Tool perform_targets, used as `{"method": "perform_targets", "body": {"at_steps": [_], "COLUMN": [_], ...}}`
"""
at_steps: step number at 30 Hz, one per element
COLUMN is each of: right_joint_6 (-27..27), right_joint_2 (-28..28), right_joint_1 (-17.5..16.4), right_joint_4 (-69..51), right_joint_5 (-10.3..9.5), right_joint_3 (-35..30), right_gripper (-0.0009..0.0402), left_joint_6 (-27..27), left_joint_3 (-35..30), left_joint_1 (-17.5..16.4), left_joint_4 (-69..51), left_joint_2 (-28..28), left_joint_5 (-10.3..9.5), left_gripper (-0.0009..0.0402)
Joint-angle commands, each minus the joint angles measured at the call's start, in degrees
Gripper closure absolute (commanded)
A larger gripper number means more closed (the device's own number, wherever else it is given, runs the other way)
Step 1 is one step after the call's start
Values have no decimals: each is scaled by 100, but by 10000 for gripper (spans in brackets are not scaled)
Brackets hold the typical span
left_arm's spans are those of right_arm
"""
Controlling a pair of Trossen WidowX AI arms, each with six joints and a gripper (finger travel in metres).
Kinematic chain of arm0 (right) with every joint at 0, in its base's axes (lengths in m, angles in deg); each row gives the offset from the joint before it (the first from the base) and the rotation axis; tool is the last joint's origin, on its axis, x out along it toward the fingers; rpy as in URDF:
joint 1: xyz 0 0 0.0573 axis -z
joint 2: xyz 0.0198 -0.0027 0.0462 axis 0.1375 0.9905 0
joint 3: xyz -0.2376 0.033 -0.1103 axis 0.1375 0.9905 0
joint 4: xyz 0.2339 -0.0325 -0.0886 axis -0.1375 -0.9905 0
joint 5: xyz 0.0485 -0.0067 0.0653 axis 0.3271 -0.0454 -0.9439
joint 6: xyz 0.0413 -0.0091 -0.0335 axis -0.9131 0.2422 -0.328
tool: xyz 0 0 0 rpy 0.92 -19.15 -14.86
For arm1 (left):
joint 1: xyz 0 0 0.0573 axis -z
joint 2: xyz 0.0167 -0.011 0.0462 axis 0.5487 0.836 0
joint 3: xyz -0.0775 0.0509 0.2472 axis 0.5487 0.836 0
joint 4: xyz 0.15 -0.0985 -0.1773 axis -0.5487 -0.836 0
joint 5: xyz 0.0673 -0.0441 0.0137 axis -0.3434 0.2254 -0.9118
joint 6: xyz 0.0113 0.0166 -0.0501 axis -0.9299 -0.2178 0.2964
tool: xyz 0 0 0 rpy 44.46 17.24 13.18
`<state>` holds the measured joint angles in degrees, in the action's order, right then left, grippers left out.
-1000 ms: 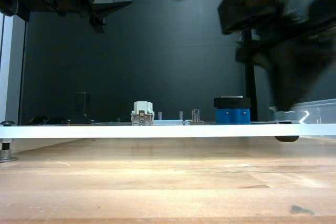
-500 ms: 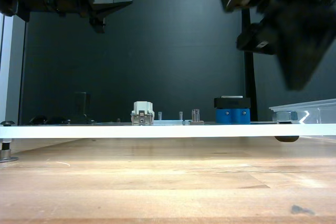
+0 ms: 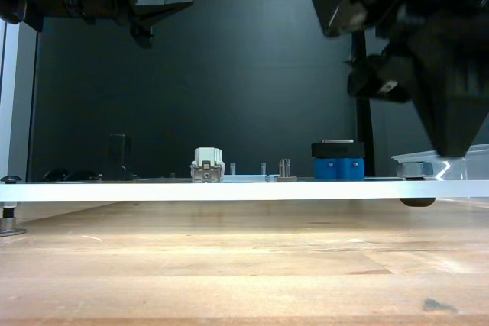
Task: Unfasten the M12 fastener and place in the container
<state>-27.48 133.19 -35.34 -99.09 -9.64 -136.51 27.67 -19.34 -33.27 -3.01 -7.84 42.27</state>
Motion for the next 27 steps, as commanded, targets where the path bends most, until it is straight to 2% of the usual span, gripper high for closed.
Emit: {"method": "perform_targets", "body": {"at_steps": [1,8,10,11,12,15,16,19,22,24,26,27], "right_joint_6": [2,7,9,2,-24,-260,-267,-238,-240,-245,-251,-254], "right_joint_2": [68,79,76,70,48,-48,-87,-186,-225,-240,-245,-245], "right_joint_1": [-9,-4,-4,-4,-2,-4,-4,-2,-4,-4,-4,-4], "right_joint_4": [17,-17,-52,-92,-188,-640,-756,-909,-929,-916,-911,-918], "right_joint_5": [28,96,199,310,584,1685,1856,1912,1858,1777,1585,1423], "right_joint_3": [11,11,11,11,11,-4,-15,-35,-35,-35,-98,-149], "right_gripper": [393,393,393,393,393,393,393,393,393,393,393,393], "left_joint_6": [0,0,0,0,0,0,0,0,0,0,0,0], "left_joint_3": [0,0,0,0,0,0,0,0,0,0,0,0], "left_joint_1": [0,-2,0,0,-2,-2,-2,-2,0,-2,0,0], "left_joint_4": [0,2,2,2,2,2,2,2,0,9,7,4], "left_joint_2": [0,0,0,0,0,0,0,0,0,0,0,0], "left_joint_5": [2,2,2,2,2,2,2,2,2,0,0,4], "left_gripper": [393,393,393,393,393,393,393,393,393,393,393,393]}}
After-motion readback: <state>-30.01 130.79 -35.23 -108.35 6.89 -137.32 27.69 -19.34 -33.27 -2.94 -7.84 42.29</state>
